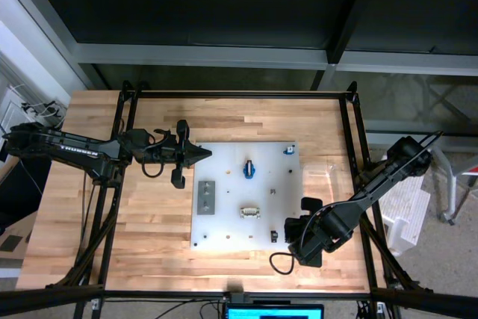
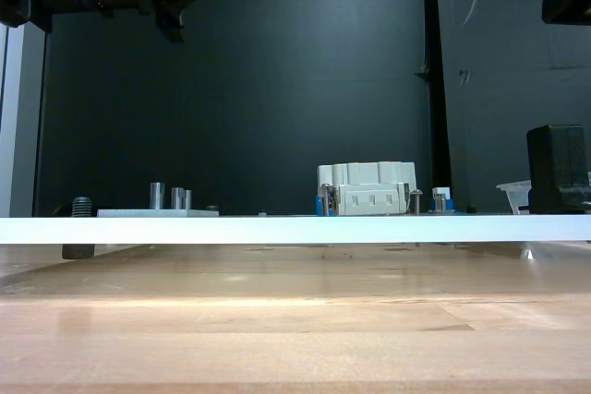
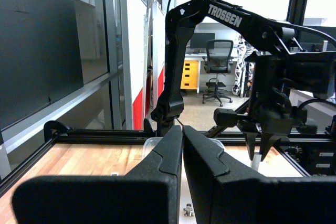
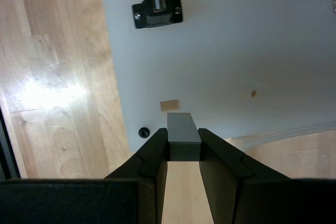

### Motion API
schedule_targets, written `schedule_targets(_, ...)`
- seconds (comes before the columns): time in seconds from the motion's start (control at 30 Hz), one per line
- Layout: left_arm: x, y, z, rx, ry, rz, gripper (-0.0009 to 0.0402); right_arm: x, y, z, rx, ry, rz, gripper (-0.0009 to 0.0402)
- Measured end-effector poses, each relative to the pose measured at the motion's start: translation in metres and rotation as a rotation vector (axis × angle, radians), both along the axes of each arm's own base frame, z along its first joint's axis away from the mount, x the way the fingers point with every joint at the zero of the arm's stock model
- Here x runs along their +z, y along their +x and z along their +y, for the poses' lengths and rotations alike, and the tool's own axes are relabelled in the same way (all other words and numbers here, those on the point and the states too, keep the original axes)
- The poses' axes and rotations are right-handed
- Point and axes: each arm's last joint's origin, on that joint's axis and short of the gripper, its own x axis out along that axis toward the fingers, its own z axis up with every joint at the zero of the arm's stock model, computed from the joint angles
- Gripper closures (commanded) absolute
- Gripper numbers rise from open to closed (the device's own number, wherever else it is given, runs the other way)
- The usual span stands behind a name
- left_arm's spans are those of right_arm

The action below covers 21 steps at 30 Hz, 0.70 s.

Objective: Pick the 16mm bar and install on taskboard

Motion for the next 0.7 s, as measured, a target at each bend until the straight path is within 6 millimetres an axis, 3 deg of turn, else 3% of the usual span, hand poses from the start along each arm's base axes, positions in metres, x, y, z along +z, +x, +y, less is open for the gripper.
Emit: schedule_targets(0.7, 0.000, 0.000, 0.000, 0.000, 0.000, 0.000, 0.0393, -0.018, 0.006, 0.007, 0.005, -0.014, 0.015, 0.0393)
